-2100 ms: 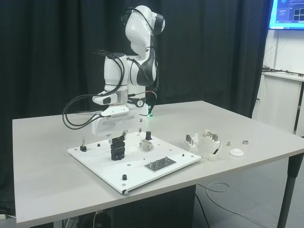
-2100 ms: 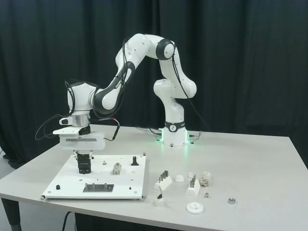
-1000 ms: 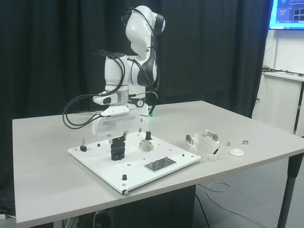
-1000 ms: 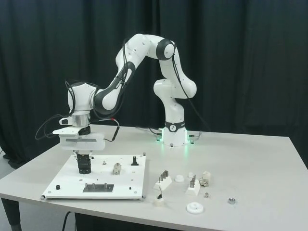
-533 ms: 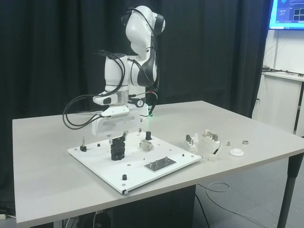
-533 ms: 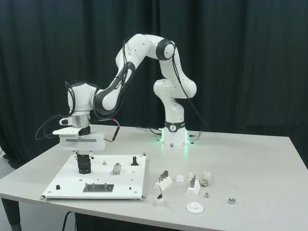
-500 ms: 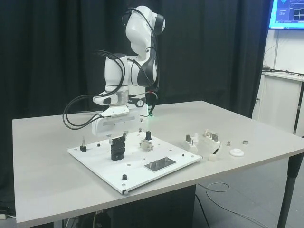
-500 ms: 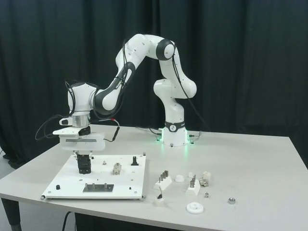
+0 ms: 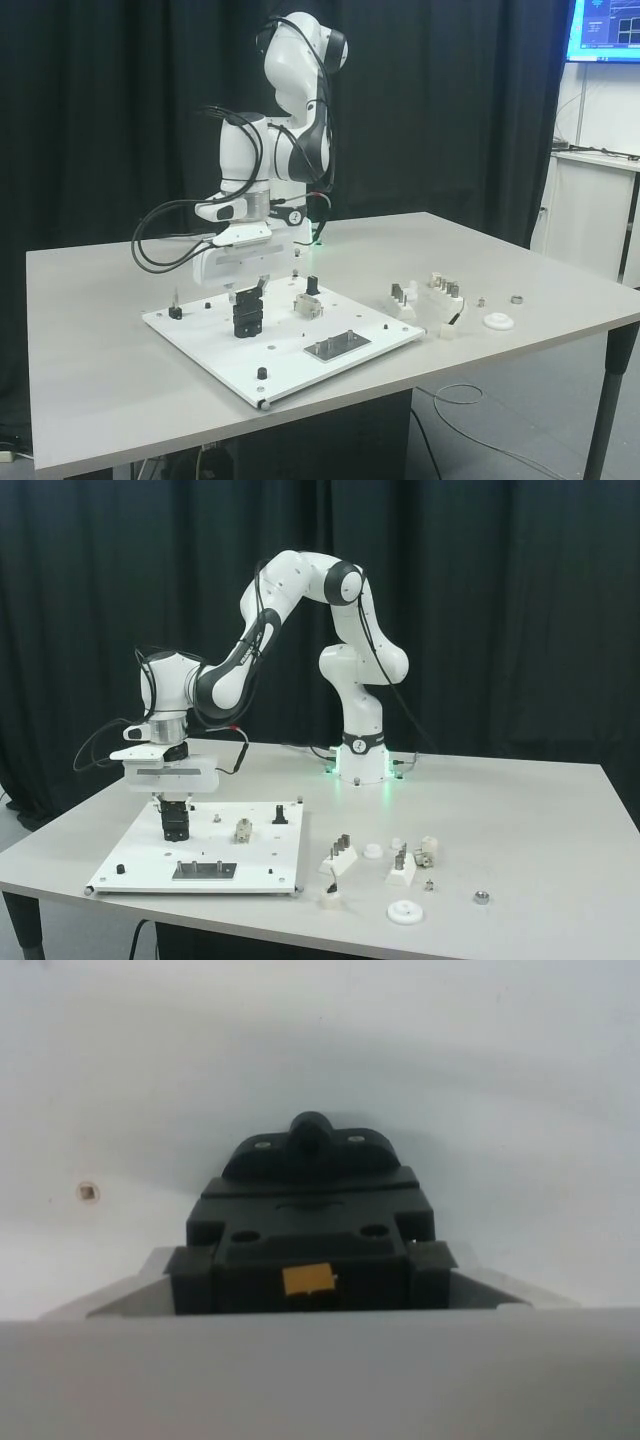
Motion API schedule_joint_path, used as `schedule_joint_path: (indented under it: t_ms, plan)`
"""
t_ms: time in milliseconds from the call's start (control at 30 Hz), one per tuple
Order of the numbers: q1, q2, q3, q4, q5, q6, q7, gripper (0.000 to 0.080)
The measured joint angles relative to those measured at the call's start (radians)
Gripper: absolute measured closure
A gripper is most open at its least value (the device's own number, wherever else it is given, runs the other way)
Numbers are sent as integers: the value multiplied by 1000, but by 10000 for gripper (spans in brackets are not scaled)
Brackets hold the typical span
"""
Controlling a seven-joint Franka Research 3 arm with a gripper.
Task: Insert D-SUB.
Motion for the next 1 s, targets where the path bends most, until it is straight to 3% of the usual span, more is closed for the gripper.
schedule_joint_path:
  t_ms: [467,500,733,767,1000]
  plan:
    - [0,6,-5,-2,0,-4,21,417]
    - [0,6,-5,-1,0,-4,23,128]
    - [1,7,-5,1,0,-3,57,128]
    - [1,7,-5,3,0,-3,61,30]
    - [3,7,-5,18,0,-6,70,7]
